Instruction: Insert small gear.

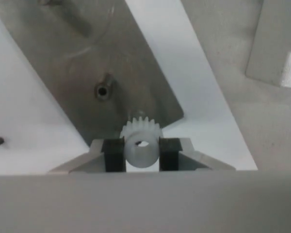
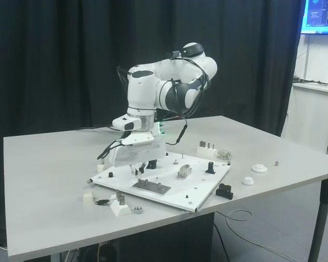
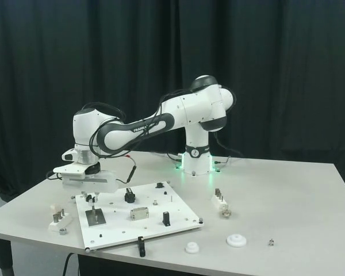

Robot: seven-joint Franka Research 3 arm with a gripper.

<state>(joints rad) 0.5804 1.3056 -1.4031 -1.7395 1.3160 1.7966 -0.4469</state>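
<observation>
In the wrist view the black fingers (image 1: 142,154) are clenched on the white gear (image 1: 141,141), teeth outward, above a grey plate (image 1: 94,63) with a hole (image 1: 103,91). In the first room view the arm (image 2: 169,87) hangs over the white board (image 2: 199,188) on the desk (image 2: 49,164). In the second room view the fingers (image 3: 92,197) hover above the plate (image 3: 95,217) at the board's left.

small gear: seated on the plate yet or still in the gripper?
Still in the gripper. The wrist view shows the small gear clamped between the black fingers, above the grey metal plate, not on any peg.
</observation>
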